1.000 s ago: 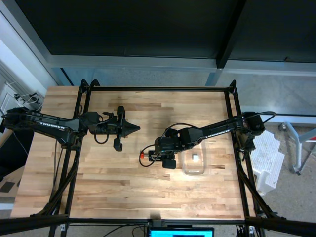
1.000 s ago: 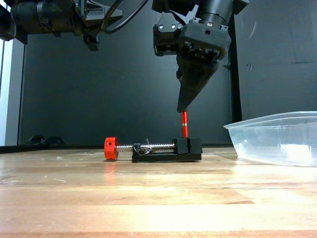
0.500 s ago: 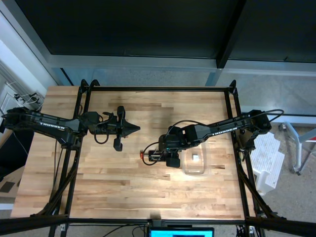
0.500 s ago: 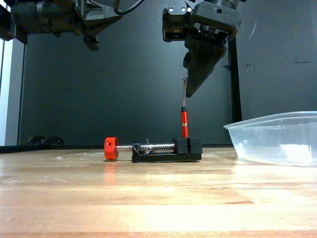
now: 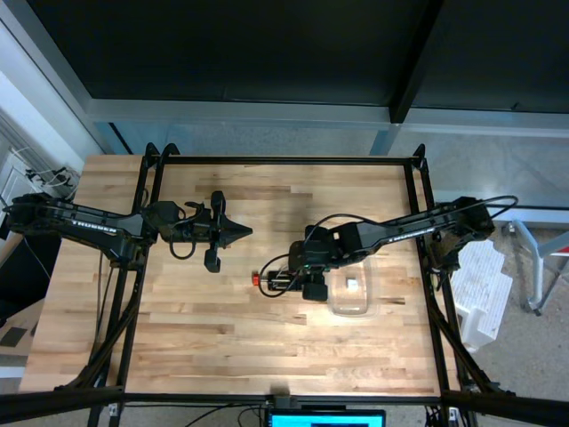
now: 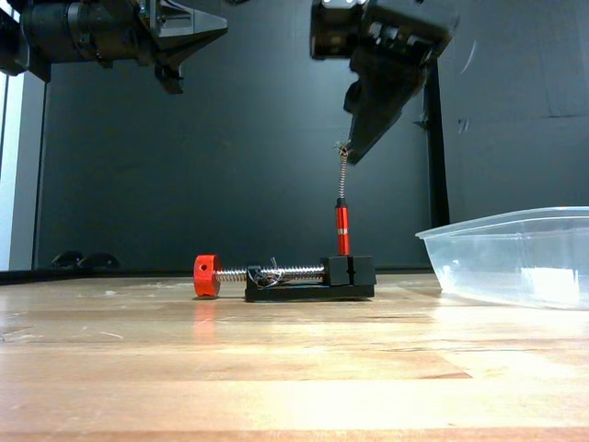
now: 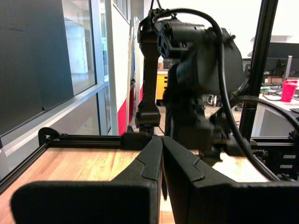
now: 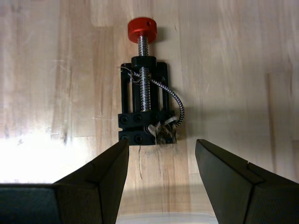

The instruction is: Pick the RCA connector and install on taskboard

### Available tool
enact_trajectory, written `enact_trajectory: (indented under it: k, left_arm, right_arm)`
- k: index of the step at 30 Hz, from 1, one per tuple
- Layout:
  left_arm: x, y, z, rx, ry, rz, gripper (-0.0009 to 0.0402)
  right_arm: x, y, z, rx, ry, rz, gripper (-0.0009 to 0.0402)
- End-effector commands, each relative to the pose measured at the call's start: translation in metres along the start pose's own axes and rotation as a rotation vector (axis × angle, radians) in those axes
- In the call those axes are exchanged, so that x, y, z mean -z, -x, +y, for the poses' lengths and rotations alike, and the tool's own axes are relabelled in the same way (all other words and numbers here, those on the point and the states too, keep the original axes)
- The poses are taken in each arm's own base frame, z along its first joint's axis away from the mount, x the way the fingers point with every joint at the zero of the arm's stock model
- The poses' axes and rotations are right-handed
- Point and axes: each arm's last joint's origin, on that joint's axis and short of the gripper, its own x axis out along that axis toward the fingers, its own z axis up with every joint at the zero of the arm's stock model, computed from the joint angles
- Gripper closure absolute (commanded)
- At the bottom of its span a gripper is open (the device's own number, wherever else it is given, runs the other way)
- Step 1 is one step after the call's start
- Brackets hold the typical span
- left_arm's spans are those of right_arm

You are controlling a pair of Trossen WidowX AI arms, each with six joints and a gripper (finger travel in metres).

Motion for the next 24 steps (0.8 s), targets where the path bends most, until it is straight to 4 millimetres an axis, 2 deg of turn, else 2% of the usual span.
enact_trajectory:
  k: [1,11,24]
  left_arm:
    - [0.000,0.000,0.000,0.000,0.000,0.000,0.0393]
    - [0.000,0.000,0.000,0.000,0.000,0.000,0.0393]
    - [0.000,0.000,0.000,0.000,0.000,-0.001,0.0393]
  right_arm:
    - [0.008,0.011,-0.003,-0.002,0.024,-0.023,0.0206]
    - [0.033,0.053,-0.021,-0.023,0.046,-0.258,0.0240]
    - [0.064,0.077,-0.049,-0.039,0.015,-0.521,0.0318]
